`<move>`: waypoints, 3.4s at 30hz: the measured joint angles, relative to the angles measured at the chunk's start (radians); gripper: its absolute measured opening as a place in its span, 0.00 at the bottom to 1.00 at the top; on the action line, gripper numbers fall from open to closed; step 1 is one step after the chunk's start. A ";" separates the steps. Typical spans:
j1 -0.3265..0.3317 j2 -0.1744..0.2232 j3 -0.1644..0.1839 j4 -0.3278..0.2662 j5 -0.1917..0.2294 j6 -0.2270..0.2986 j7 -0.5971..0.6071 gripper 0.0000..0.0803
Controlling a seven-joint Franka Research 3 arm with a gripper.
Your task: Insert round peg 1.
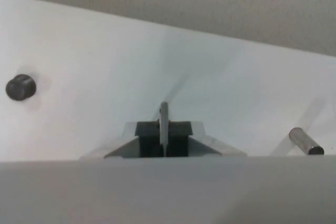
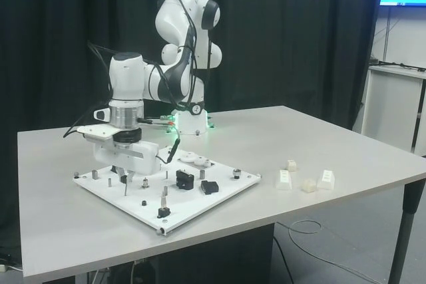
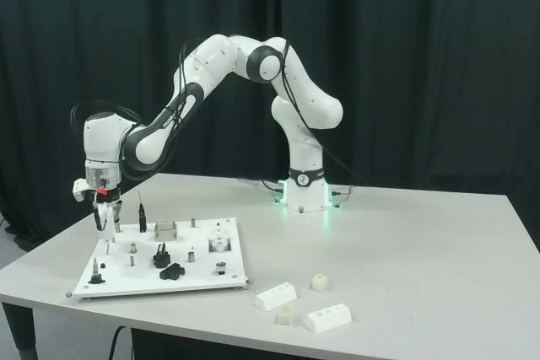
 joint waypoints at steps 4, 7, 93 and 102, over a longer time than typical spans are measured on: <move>0.000 0.000 0.000 0.001 0.000 -0.005 0.000 0.04; 0.000 0.000 0.000 0.002 0.000 -0.008 0.000 0.04; 0.003 0.009 -0.002 0.009 -0.007 -0.003 -0.062 0.04; 0.005 0.010 -0.003 0.009 -0.018 0.009 -0.062 0.04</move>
